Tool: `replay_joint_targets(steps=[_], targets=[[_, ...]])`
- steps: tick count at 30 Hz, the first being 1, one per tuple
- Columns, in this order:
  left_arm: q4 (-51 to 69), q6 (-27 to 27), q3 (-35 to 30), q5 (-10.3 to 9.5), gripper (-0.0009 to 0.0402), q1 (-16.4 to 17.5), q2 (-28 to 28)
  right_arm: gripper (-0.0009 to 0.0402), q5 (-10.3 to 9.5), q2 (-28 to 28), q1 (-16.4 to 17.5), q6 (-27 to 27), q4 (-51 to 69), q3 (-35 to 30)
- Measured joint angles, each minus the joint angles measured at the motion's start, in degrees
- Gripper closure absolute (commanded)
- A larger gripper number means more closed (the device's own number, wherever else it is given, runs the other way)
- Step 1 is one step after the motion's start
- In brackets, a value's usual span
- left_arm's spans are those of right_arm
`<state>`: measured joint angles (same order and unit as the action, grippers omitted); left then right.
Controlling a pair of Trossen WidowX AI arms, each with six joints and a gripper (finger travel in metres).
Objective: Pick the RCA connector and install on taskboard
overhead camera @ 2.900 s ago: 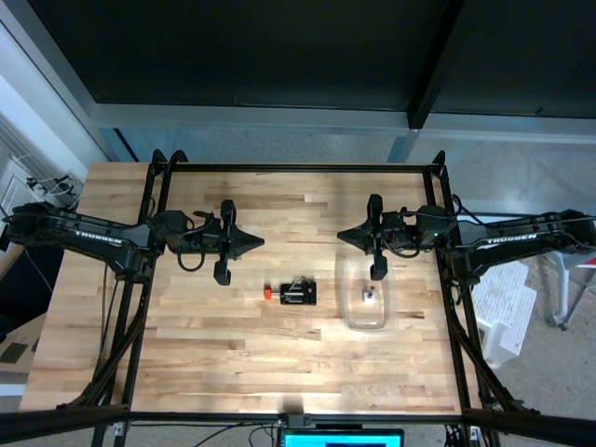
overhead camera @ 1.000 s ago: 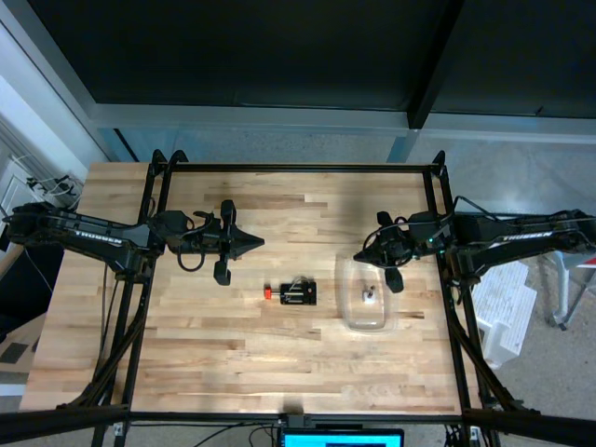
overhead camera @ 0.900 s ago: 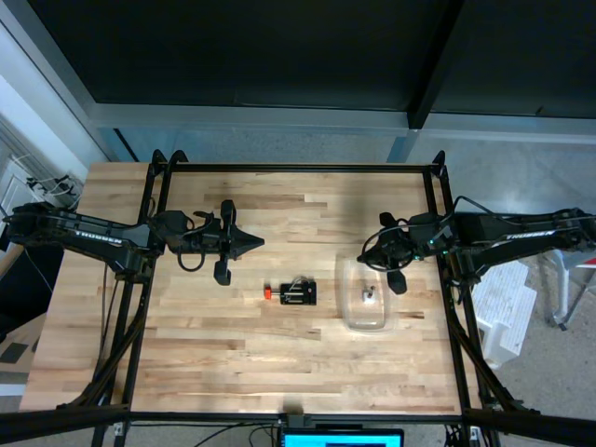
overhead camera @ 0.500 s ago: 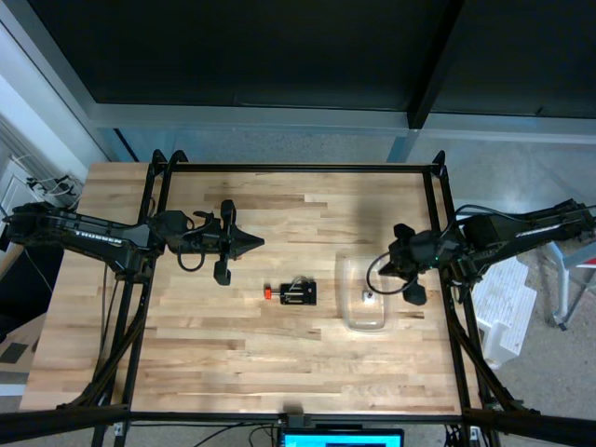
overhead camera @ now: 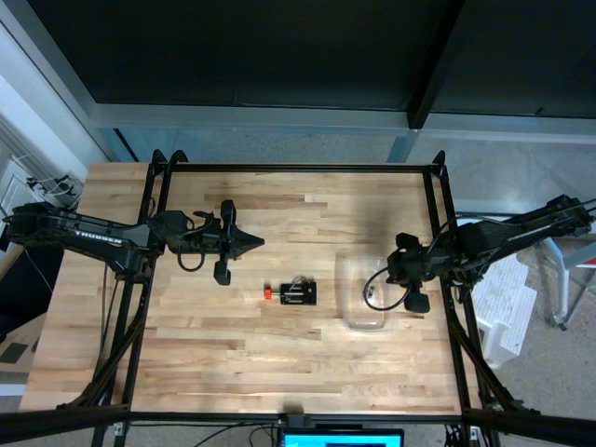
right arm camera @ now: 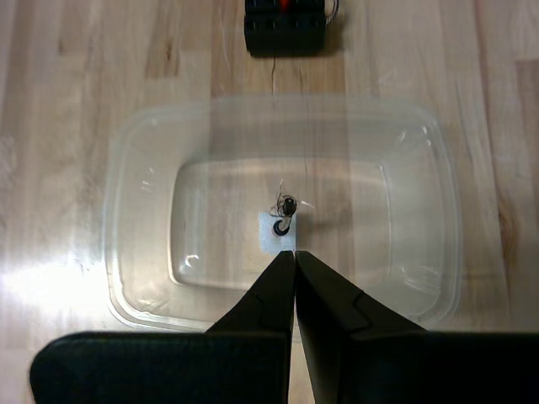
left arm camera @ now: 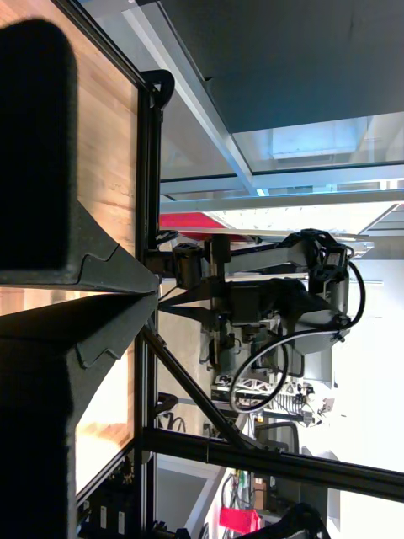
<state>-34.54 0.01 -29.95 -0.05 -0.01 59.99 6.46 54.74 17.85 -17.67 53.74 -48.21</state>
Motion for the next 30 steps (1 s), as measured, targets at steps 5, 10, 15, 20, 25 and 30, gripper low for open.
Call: replay_joint_targets(steps=[5, 10, 15, 20, 25, 30], targets=[[0.0, 0.0, 0.0, 0.02, 0.0393, 0.0, 0.0, 0.032, 0.0, 2.9, 0.0, 0.0, 0.1, 0.3], [0.0, 0.0, 0.0, 0.02, 0.0393, 0.0, 0.0, 0.0268, 0.04, 4.8, 0.0, 0.1, 0.0, 1.5], [0.0, 0.0, 0.0, 0.02, 0.0393, 0.0, 0.0, 0.0249, 0.72, 6.5, 0.0, -0.3, -2.7, 3.6], [0.0, 0.0, 0.0, 0.02, 0.0393, 0.0, 0.0, 0.0249, 1.22, 8.9, 0.0, -0.5, -4.3, 5.0], [0.0, 0.0, 0.0, 0.02, 0.0393, 0.0, 0.0, 0.0249, 1.18, 12.0, 0.0, -0.5, -6.6, 5.0], [0.0, 0.0, 0.0, 0.0, 0.0393, 0.0, 0.0, 0.0249, 1.05, 15.0, 0.0, -0.5, -9.0, 5.0]])
